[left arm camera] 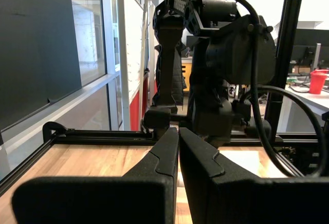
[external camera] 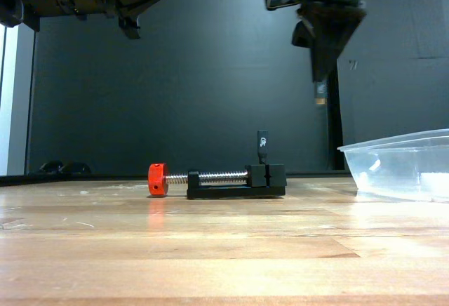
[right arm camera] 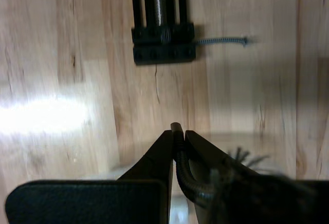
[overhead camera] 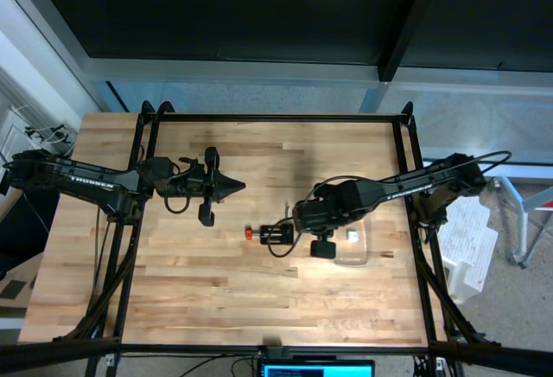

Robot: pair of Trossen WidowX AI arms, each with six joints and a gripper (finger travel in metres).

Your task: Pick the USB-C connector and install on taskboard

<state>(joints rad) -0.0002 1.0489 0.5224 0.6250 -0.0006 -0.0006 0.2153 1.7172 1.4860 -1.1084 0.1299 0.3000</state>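
Observation:
The taskboard (external camera: 235, 180) is a black block with a threaded rod and an orange-red knob (external camera: 157, 179), lying mid-table (overhead camera: 278, 235). A small dark upright piece (external camera: 262, 146) stands on the end away from the knob. My right gripper (external camera: 319, 67) hangs above and to the right of the block, shut on the USB-C connector (external camera: 320, 94), whose tip pokes out below the fingertips. In the right wrist view the connector (right arm camera: 176, 128) sits between the shut fingers with a braided cable behind it, the taskboard (right arm camera: 163, 41) ahead. My left gripper (overhead camera: 238, 186) is shut, high at the left.
A clear plastic tray (external camera: 400, 155) stands on the table to the right of the taskboard, just under my right arm (overhead camera: 359, 258), with a small white piece (overhead camera: 352, 235) in it. A thin grey cord (right arm camera: 221, 41) lies beside the block. Black frame rails border the table.

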